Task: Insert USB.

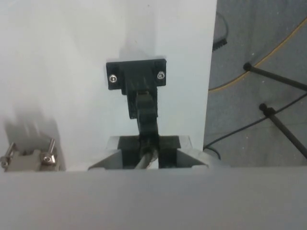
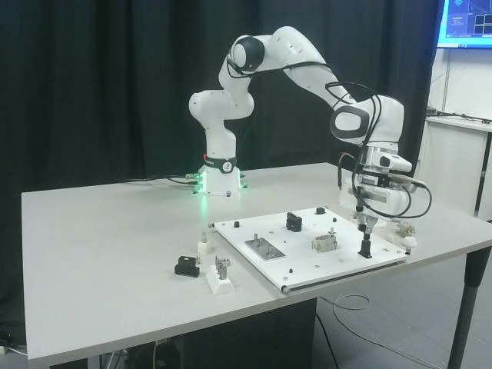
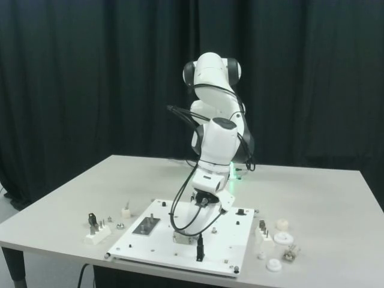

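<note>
1. The gripper point(image 1: 147, 158) is clamped on the black USB plug point(image 1: 145, 112), which stands upright at the black socket point(image 1: 136, 75) on the white board point(image 2: 307, 250).
2. How deep it sits cannot be told.
3. Best press straight down, without tilting.

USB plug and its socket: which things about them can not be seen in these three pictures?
- Wrist view: the claw holds the USB plug at the black socket; how deep the plug sits is hidden by the plug itself.
- First room view: the plug is too small to judge contact with the white board.
- Second room view: the cable and arm hide the claw.
</note>
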